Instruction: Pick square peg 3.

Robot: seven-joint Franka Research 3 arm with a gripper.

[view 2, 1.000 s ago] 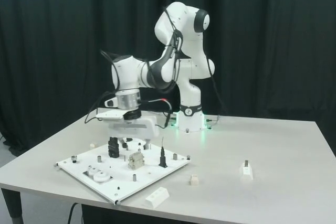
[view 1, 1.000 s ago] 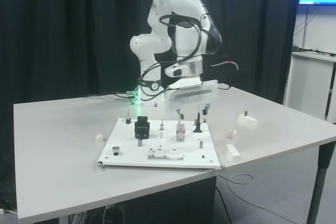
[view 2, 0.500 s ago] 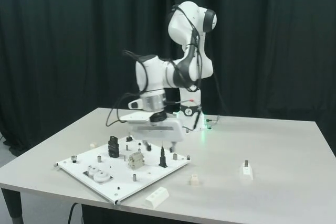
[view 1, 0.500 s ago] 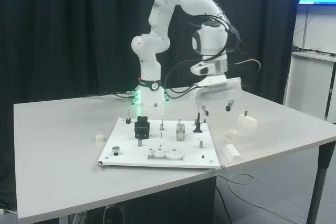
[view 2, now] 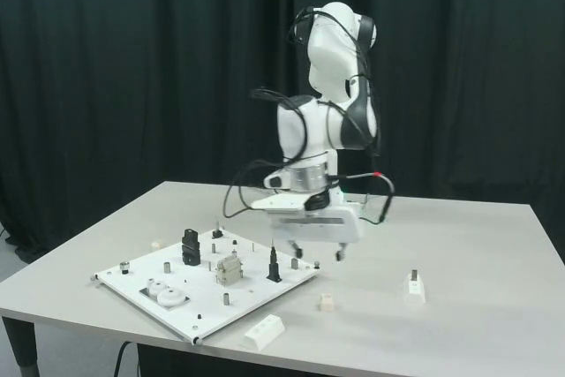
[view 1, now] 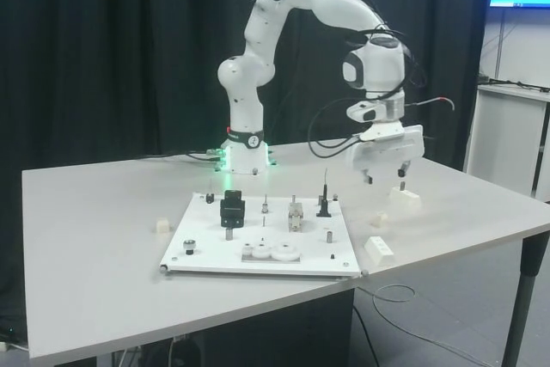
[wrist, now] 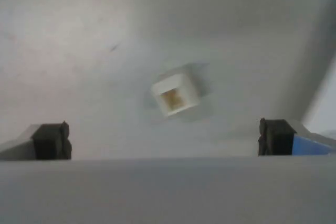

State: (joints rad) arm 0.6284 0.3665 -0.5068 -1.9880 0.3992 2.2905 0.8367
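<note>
In the wrist view a small white square block (wrist: 176, 95) with a darker square middle lies on the grey table, beyond the gap between my fingertips. My gripper (wrist: 163, 139) is open and holds nothing. In the room views the gripper (view 1: 384, 176) (view 2: 317, 254) hangs above the table just off the board's side, over the small white cube (view 1: 378, 220) (view 2: 327, 303). A white block with a dark peg standing in it (view 1: 406, 198) (view 2: 413, 287) sits a little farther out.
The white assembly board (view 1: 193, 247) (view 2: 119, 284) carries several black, grey and white parts. A long white block (view 1: 379, 250) (view 2: 264, 331) lies near the table's front edge. Another small white block (view 1: 161, 225) sits at the board's other side.
The arm has swung from above the board out past its side to the table beside it. The gripper has stayed open and holds nothing.
</note>
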